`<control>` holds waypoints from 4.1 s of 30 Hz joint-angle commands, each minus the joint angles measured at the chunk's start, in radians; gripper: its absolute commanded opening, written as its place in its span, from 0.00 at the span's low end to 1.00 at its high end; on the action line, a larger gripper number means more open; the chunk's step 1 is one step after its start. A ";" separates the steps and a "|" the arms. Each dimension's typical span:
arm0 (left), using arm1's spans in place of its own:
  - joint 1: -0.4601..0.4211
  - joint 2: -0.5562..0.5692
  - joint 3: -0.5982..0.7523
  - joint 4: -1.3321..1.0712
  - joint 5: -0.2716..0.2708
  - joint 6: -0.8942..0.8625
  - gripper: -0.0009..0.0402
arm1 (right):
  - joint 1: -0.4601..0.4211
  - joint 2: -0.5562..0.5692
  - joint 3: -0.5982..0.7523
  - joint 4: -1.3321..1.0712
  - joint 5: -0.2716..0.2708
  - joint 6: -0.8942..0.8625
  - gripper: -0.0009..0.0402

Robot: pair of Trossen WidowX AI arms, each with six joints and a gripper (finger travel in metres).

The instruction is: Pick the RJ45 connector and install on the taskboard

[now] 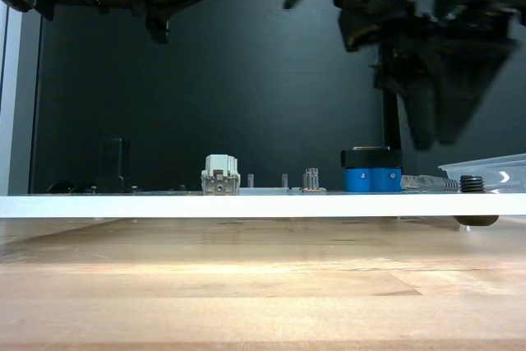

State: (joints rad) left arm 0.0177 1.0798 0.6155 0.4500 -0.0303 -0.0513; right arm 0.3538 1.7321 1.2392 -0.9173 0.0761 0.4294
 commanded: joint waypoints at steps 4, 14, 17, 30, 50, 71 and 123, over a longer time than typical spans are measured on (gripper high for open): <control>0.000 0.000 0.000 0.000 0.000 0.000 0.02 | 0.009 -0.004 -0.073 0.064 -0.002 0.005 0.49; 0.000 0.000 0.000 0.001 0.000 0.000 0.02 | 0.012 -0.004 -0.133 0.171 0.000 0.005 0.49; 0.000 0.000 0.000 0.000 0.000 0.000 0.02 | 0.013 -0.004 -0.149 0.183 0.000 0.005 0.48; 0.000 0.000 0.000 0.000 0.000 0.000 0.02 | 0.013 -0.005 -0.142 0.188 0.000 0.009 0.17; 0.000 0.000 0.000 0.001 0.000 0.000 0.02 | 0.010 -0.072 -0.019 -0.056 -0.002 -0.103 0.02; 0.000 0.016 0.004 0.060 0.105 -0.090 0.02 | -0.182 -0.068 0.352 -0.329 0.010 -0.304 0.02; 0.000 0.533 0.423 -0.152 0.116 -0.085 0.30 | -0.254 -0.025 0.558 -0.369 0.064 -0.367 0.02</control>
State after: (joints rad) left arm 0.0177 1.6123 1.0386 0.2920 0.0856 -0.1371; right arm 0.0998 1.7081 1.7973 -1.2877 0.1390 0.0635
